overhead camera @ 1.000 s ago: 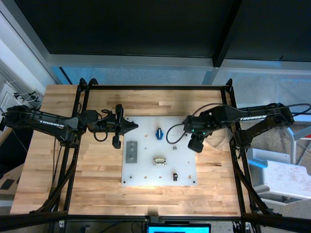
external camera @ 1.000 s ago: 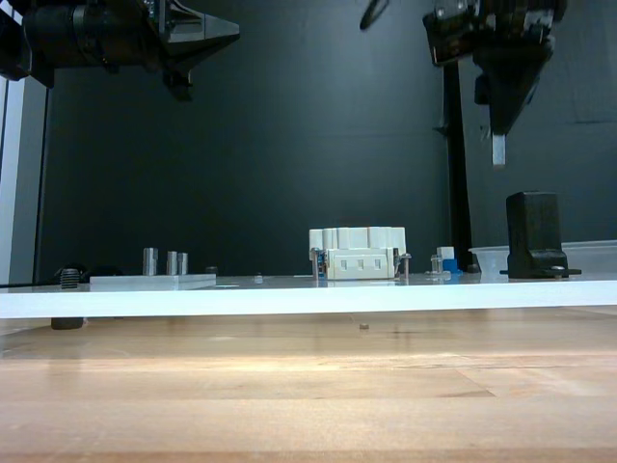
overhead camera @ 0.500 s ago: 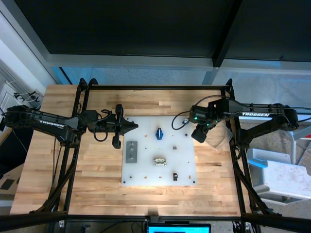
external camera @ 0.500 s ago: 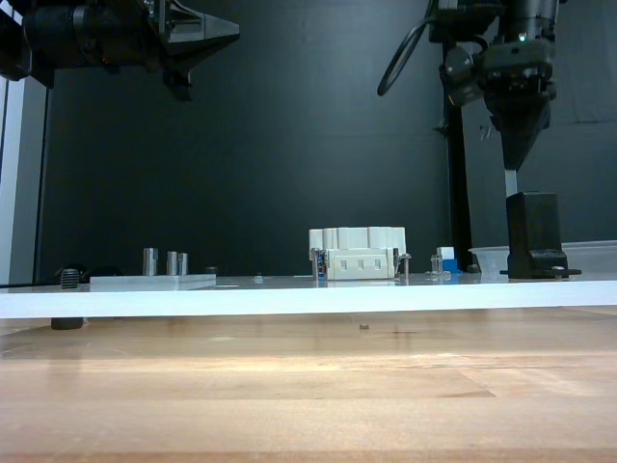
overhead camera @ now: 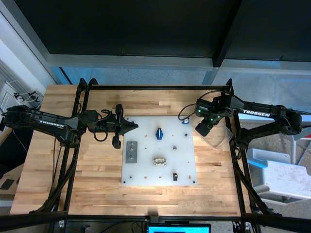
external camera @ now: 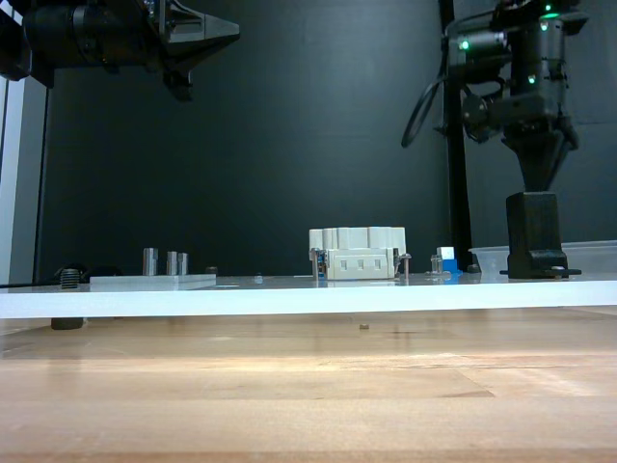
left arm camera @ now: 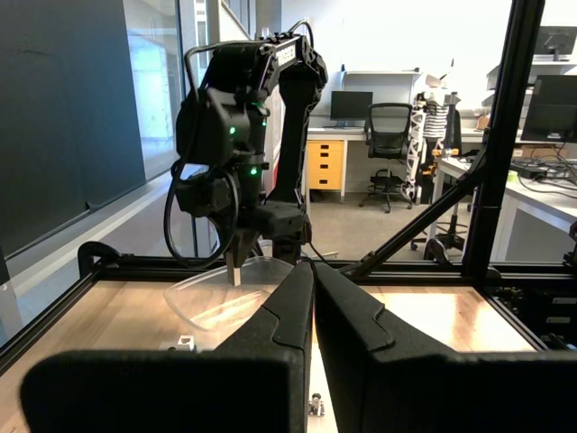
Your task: Pick the 16mm bar from the taskboard and place it in the container
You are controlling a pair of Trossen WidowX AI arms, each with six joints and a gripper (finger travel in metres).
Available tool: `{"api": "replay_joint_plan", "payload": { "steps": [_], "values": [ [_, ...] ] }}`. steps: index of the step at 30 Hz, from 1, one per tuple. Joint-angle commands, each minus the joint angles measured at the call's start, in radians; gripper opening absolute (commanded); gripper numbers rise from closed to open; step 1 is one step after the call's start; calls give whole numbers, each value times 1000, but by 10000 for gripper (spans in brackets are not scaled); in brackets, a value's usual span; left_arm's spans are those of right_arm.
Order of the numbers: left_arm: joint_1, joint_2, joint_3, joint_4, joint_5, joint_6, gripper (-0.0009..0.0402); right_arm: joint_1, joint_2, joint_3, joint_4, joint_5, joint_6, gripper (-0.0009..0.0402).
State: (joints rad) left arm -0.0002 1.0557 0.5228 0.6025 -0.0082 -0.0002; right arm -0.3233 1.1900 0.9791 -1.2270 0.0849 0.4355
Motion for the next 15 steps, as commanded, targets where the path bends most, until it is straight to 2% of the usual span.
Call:
{"api": "replay_joint_plan", "payload": {
  "steps": [1,8,15],
  "values": [
    [0,0,0,0,0,0,0,-35,-5,-21,1,1,1,28],
    [0,0,0,0,0,0,0,-79,-11,-41,0,1,2,28],
    [0,0,0,0,0,0,0,-86,-13,-64,5,1,5,28]
  ]
}}
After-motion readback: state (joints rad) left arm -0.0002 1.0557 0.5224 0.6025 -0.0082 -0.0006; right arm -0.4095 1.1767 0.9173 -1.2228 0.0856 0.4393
